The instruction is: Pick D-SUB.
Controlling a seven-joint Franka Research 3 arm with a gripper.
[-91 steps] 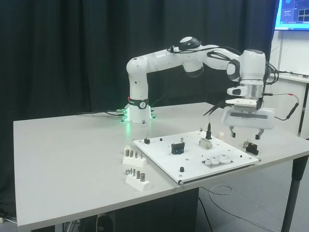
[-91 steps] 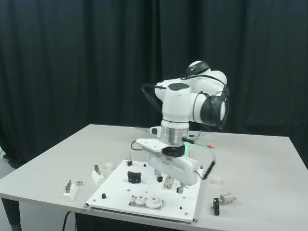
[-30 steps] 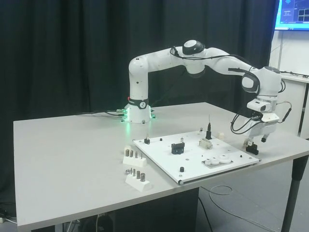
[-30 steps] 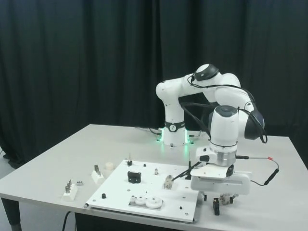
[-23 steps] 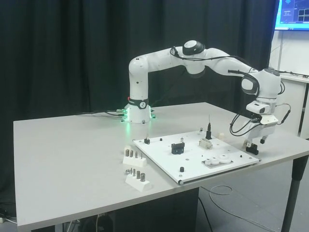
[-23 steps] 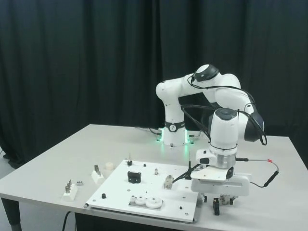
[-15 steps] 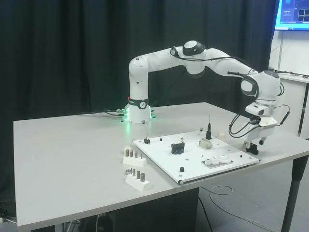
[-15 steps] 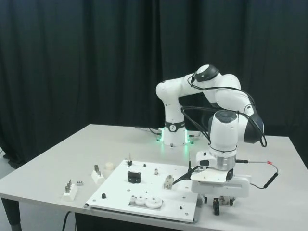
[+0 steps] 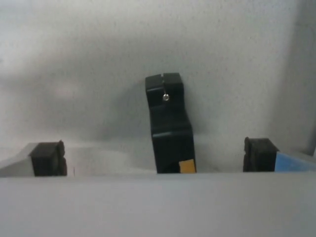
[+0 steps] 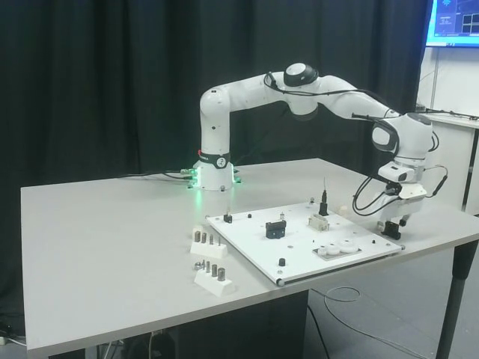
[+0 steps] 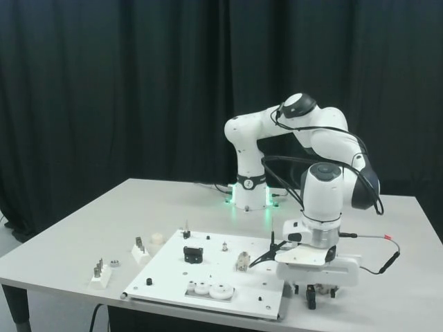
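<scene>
Here, in the wrist view, the D-SUB lies on the grey table, a black body standing lengthwise between the two black fingertips, which sit well apart on either side of it, so the gripper is spread wide with nothing held. Bare table surface surrounds the connector on the far side.

In the first room view, the gripper hangs low over the D-SUB, which rests on the table just beside the corner of the white board, near the table's edge. On the board stand a black block, a small upright connector and white gears. Two white holders with grey pegs sit on the table, well apart from the gripper. A black cable loops from the wrist toward the board.

In the second room view, the gripper covers most of the D-SUB, off the board at its corner. Open table lies beyond it on the side away from the board.
</scene>
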